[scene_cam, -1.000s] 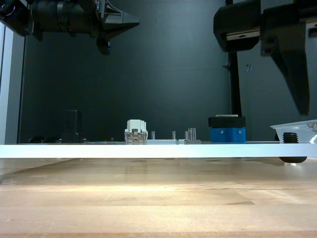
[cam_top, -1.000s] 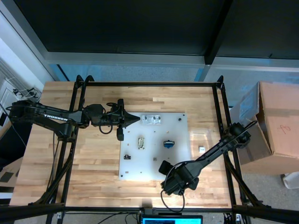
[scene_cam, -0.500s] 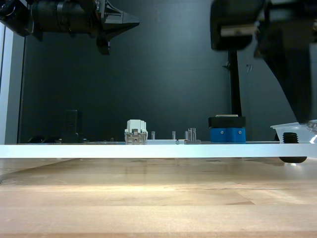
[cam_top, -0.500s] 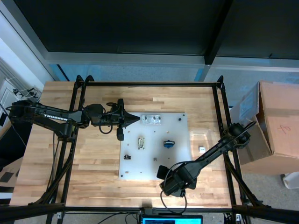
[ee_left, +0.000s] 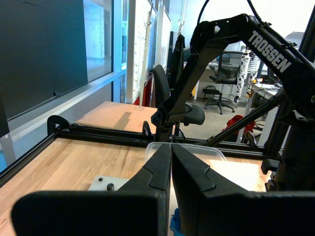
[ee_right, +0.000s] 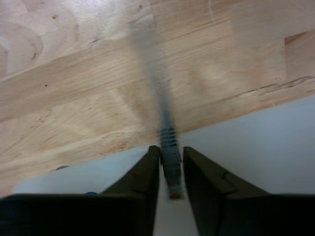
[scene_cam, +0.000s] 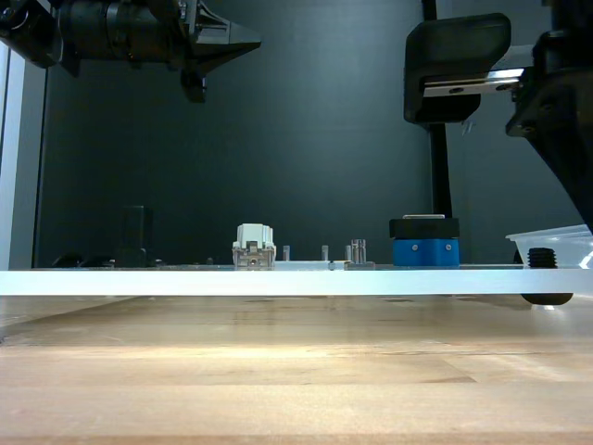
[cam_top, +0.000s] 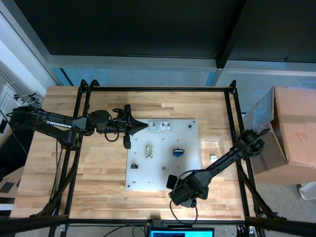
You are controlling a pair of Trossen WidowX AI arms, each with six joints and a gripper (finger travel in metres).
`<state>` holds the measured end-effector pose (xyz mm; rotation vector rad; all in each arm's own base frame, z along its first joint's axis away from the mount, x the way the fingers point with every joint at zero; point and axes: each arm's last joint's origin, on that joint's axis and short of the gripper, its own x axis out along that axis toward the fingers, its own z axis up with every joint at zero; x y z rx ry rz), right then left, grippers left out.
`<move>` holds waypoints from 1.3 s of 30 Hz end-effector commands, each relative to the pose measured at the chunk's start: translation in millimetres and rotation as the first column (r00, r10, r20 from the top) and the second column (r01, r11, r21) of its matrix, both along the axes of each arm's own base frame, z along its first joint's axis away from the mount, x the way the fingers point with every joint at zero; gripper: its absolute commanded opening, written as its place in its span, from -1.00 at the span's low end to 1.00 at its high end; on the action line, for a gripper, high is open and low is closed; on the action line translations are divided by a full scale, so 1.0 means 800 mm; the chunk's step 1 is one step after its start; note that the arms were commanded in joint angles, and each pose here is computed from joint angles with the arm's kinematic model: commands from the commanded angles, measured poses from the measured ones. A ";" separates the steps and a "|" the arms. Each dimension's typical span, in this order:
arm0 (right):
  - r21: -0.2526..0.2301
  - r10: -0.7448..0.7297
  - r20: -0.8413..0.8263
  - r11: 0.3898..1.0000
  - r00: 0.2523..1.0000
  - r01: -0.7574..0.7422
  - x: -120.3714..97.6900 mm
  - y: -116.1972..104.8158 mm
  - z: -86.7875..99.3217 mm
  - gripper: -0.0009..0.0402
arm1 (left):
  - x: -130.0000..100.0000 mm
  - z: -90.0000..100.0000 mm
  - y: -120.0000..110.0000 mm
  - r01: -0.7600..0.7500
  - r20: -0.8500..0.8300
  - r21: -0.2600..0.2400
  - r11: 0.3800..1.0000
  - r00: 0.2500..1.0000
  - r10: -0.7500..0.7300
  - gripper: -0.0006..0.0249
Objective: Pick the RJ45 connector and install on the taskboard
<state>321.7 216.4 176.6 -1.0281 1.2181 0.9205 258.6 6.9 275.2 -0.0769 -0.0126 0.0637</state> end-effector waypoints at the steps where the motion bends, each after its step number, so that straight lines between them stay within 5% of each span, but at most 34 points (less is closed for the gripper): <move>1: -0.008 -0.020 0.002 1.000 1.000 0.020 0.001 -0.002 -0.001 -0.97 | 0.000 0.000 0.000 0.000 0.000 0.000 1.000 1.000 0.000 -0.95; 7: 0.006 -0.166 0.050 0.986 0.985 0.166 -0.001 -0.006 0.015 -0.93 | 0.000 0.000 0.000 0.000 0.000 0.000 1.000 1.000 0.000 -0.95; 17: 0.133 -0.515 0.197 0.857 0.834 0.497 -0.035 -0.038 0.085 -0.96 | 0.000 0.000 0.000 0.000 0.000 0.000 1.000 1.000 0.000 -0.95; 21: 0.276 -0.735 0.289 0.677 0.613 0.682 -0.053 -0.069 0.112 -0.96 | 0.000 0.000 0.000 0.000 0.000 0.000 1.000 1.000 0.000 -0.95; 27: 0.516 -0.888 0.403 0.420 0.221 0.747 -0.072 -0.108 0.139 -0.96 | 0.000 0.000 0.000 0.000 0.000 0.000 1.000 1.000 0.000 -0.95; 34: 0.648 -0.911 0.405 0.233 -0.070 0.725 -0.060 -0.137 0.144 -0.96 | 0.000 0.000 0.000 0.000 0.000 0.000 1.000 1.000 0.000 -0.95; 39: 0.765 -0.881 0.395 0.160 -0.258 0.623 -0.046 -0.149 0.156 -0.96 | 0.000 0.000 0.000 0.000 0.000 0.000 1.000 1.000 0.000 -0.95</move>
